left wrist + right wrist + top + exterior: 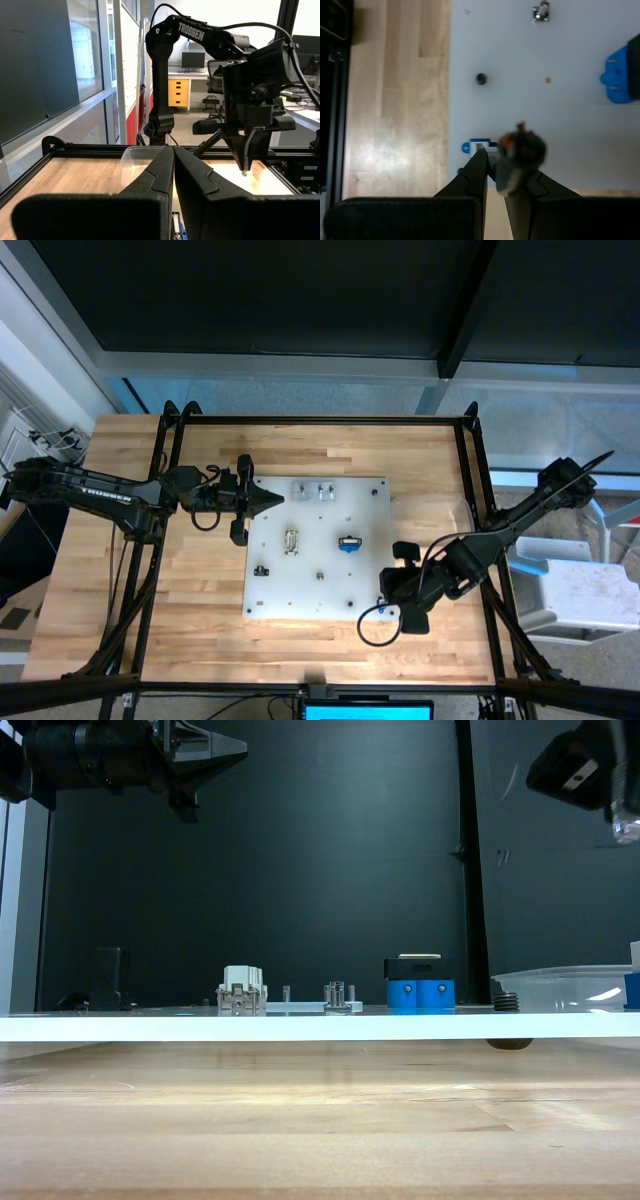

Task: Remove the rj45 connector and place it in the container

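Two arms reach in over the table [85, 560]. The right tool [495, 161] is clamped on the small plug [519, 150] and holds it in the air above the near right corner of the white board [300, 590]. The plug's thin black cable [362, 625] curls in a loop past the board's near edge. Seen from table height, the plug is well above the board. A tiny blue-marked socket [477, 146] sits on the board just under the tool's tips. The clear tub [560, 985] stands to the right of the board, apart from the plug. The left tool [270, 499] hangs raised over the board's left edge, its fingers pressed together and holding nothing.
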Motion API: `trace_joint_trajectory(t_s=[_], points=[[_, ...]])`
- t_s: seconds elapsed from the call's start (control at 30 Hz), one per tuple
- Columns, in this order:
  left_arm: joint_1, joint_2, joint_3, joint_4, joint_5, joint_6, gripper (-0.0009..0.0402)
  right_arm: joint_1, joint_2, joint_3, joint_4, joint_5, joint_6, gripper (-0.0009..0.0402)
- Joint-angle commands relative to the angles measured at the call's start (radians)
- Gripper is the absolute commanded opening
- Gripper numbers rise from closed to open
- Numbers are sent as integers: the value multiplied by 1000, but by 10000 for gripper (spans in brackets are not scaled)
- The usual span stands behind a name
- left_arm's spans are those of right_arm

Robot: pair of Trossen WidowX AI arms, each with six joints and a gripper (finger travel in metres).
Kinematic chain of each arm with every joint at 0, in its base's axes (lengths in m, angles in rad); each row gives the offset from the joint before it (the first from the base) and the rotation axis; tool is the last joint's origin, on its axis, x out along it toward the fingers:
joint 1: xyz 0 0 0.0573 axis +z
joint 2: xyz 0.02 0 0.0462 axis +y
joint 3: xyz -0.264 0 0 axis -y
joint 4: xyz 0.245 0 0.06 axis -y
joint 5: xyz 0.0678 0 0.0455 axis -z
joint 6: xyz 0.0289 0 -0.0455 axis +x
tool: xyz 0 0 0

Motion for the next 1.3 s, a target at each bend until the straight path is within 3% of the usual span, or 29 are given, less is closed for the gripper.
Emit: trace_joint_trajectory(t_s=[0.03,0.4,0.77,0.87,1.3], points=[[0,0,0,0,0,0,0,-32,-39,-29,-15,0,-9,0],[0,0,0,0,0,0,0,-200,-204,-144,-71,0,-61,0],[0,0,0,0,0,0,0,-471,-384,-304,-111,-27,-63,0],[0,0,0,0,0,0,0,-521,-423,-343,-112,-60,-64,0],[0,0,0,0,0,0,0,-610,-505,-395,-224,-68,-99,0]])
